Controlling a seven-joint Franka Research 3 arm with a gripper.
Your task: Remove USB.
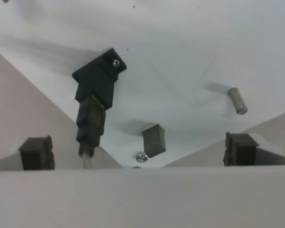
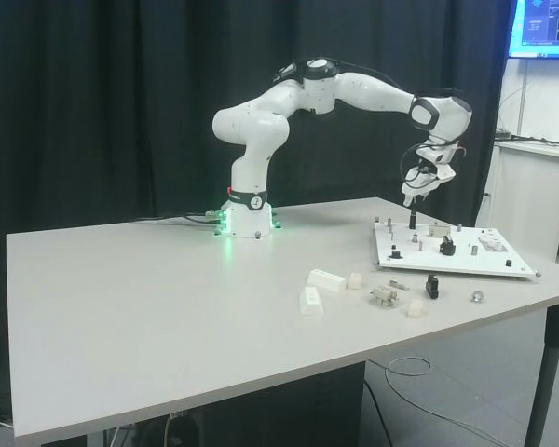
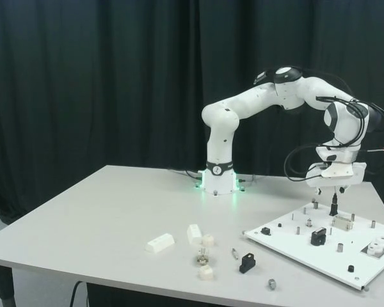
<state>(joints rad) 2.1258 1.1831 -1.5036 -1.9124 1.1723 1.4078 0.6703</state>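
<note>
The black USB plug (image 1: 90, 124) stands upright in its black socket mount (image 1: 99, 78) on the white board (image 1: 190, 42). In the wrist view my gripper (image 1: 138, 151) is open, with its two black fingertips (image 1: 36, 153) wide apart and nothing between them. The plug lies off towards one fingertip, not centred in the gap. From the room cameras, the gripper (image 2: 417, 193) (image 3: 333, 187) hovers just above the USB plug (image 2: 412, 221) (image 3: 334, 206) near the back of the white board (image 2: 466, 263) (image 3: 352, 265), without touching it.
On the board stand a grey square peg (image 1: 154, 139), a metal pin (image 1: 237, 100), a black block (image 3: 318, 238) and white rings (image 3: 381, 244). Loose white blocks (image 3: 160, 243), a black part (image 3: 247, 261) and small metal pieces (image 2: 385, 296) lie on the grey table (image 2: 149, 289).
</note>
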